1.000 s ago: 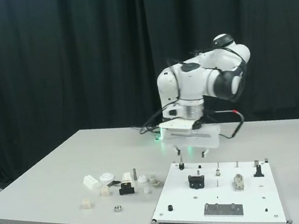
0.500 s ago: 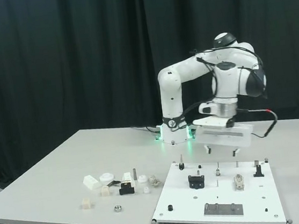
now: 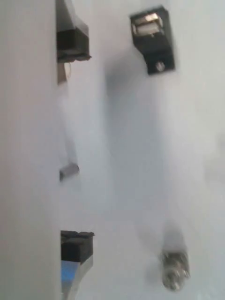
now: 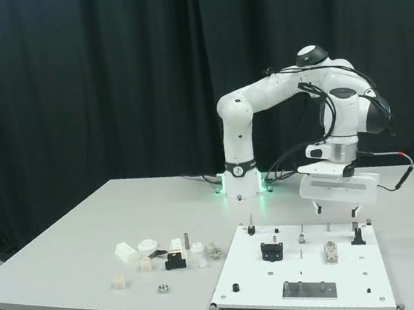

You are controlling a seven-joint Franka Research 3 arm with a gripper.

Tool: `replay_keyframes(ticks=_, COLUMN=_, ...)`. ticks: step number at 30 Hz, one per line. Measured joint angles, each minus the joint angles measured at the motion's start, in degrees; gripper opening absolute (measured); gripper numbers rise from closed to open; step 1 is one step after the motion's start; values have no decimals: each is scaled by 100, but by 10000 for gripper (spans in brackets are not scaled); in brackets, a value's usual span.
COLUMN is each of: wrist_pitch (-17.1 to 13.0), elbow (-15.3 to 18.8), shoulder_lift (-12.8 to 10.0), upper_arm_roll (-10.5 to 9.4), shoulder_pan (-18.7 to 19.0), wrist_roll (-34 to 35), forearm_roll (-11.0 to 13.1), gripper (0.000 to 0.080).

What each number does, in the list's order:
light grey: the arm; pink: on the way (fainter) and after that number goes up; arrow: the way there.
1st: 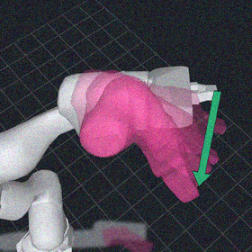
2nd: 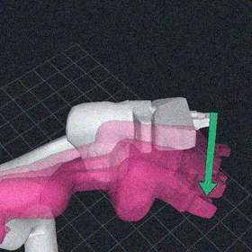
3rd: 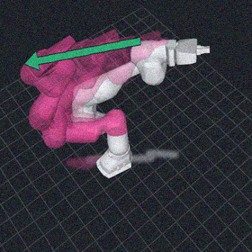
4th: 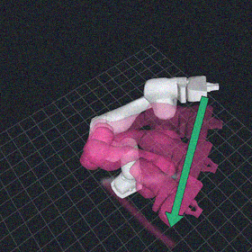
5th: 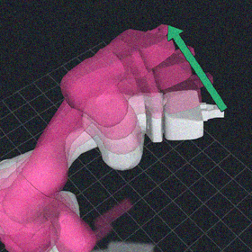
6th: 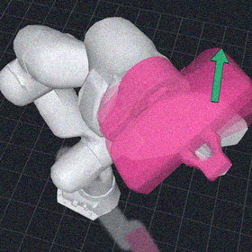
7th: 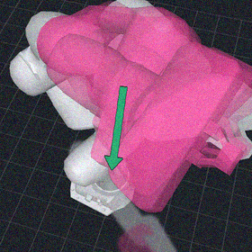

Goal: Remove square peg 4.

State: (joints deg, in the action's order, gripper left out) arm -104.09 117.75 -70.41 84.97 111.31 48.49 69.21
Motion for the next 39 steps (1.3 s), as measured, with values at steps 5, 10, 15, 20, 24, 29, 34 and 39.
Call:
replay_keyframes(ticks=5, wrist_pitch=-9, elbow=-39, shoulder_lift=1, upper_arm_roll=-77, shoulder_pan=59, wrist_roll=115, forearm_roll=127, gripper=800)
replay_keyframes(ticks=10, wrist_pitch=-16, elbow=-70, shoulder_lift=8, upper_arm_roll=-150, shoulder_pan=91, wrist_roll=197, forearm_roll=278, gripper=800)
replay_keyframes(ticks=15, wrist_pitch=-16, elbow=-106, shoulder_lift=21, upper_arm_roll=-230, shoulder_pan=96, wrist_roll=214, forearm_roll=395, gripper=800)
replay_keyframes(ticks=20, wrist_pitch=-16, elbow=-135, shoulder_lift=23, upper_arm_roll=-310, shoulder_pan=96, wrist_roll=268, forearm_roll=487, gripper=800)
replay_keyframes(ticks=24, wrist_pitch=-16, elbow=-148, shoulder_lift=25, upper_arm_roll=-368, shoulder_pan=96, wrist_roll=319, forearm_roll=546, gripper=800)
replay_keyframes(ticks=29, wrist_pitch=-16, elbow=-148, shoulder_lift=41, upper_arm_roll=-441, shoulder_pan=96, wrist_roll=339, forearm_roll=628, gripper=800)
replay_keyframes(ticks=34, wrist_pitch=-16, elbow=-148, shoulder_lift=45, upper_arm_roll=-500, shoulder_pan=96, wrist_roll=362, forearm_roll=687, gripper=800)
replay_keyframes(ticks=39, wrist_pitch=-16, elbow=-148, shoulder_lift=45, upper_arm_roll=-540, shoulder_pan=96, wrist_roll=381, forearm_roll=699, gripper=800)
